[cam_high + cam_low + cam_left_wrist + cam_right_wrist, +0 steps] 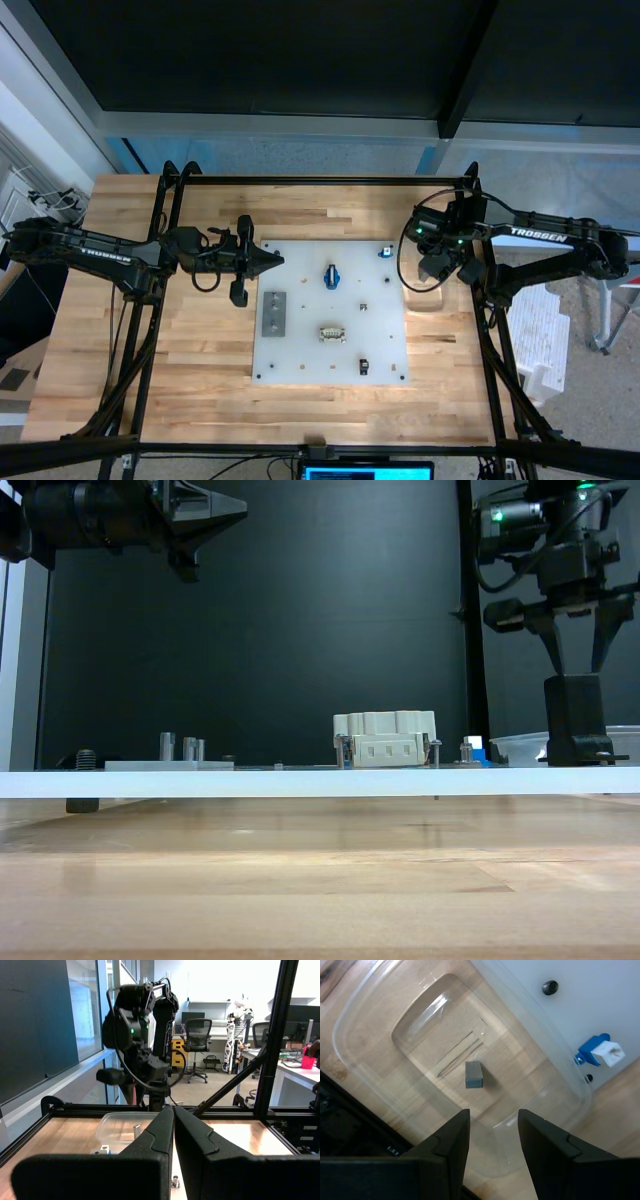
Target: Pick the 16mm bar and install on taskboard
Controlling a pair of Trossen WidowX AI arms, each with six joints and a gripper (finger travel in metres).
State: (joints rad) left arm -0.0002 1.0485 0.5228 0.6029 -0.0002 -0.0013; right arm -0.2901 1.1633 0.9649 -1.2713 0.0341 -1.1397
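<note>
The 16mm bar [474,1074] is a small grey peg lying in a clear plastic tray [380,1020] on the wood just right of the taskboard [300,360]. My right gripper [493,1132] hangs open directly above it, one finger on each side of the peg's line, apart from it. In the high view the right gripper [438,268] covers the tray [428,298]. My left gripper [272,259] is shut on nothing, held high over the board's left edge. The left wrist view shows the bar [136,1131] standing in the tray.
The white board carries a grey block [273,313], a blue knob [333,276], a silver connector [332,334] and small black parts. A blue-and-white piece [600,1052] sits at the board corner beside the tray. A black frame surrounds the table.
</note>
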